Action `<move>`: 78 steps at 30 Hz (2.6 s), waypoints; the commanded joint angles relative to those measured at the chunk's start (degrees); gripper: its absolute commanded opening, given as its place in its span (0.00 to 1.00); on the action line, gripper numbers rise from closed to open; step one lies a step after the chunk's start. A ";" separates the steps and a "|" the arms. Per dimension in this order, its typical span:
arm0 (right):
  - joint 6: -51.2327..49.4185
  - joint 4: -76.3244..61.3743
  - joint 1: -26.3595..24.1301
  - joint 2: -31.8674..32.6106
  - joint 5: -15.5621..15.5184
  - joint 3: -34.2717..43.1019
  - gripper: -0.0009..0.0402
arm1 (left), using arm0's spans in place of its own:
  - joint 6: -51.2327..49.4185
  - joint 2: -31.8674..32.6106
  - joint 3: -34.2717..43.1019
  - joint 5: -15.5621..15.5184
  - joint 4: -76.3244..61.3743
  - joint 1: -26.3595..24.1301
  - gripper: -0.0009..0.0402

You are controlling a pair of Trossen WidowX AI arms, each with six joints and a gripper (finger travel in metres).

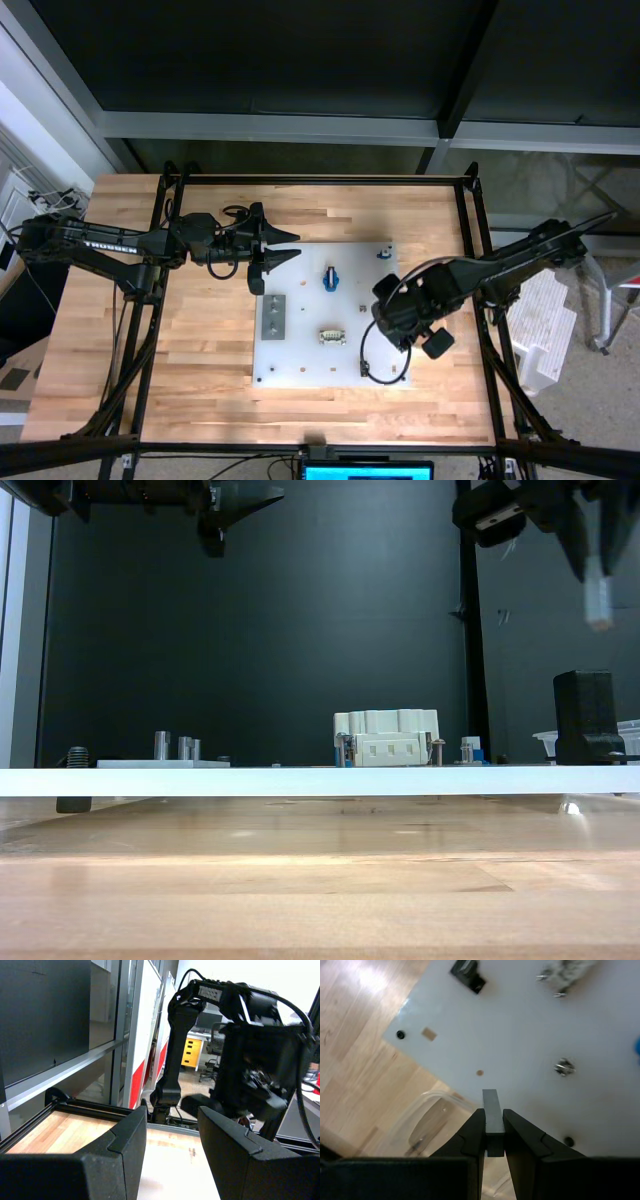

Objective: Pick the 16mm bar and install on taskboard

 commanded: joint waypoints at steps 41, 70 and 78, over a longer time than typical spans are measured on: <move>-22.32 1.40 17.31 18.78 6.03 8.13 0.02 | 0.00 0.02 0.00 0.02 0.00 0.00 0.36; -32.09 5.64 17.94 18.60 5.84 3.85 0.02 | 0.00 0.02 0.00 0.00 0.00 0.00 0.36; -32.35 6.16 17.68 18.64 5.92 3.41 0.02 | 0.00 0.02 0.00 0.00 0.02 0.02 0.36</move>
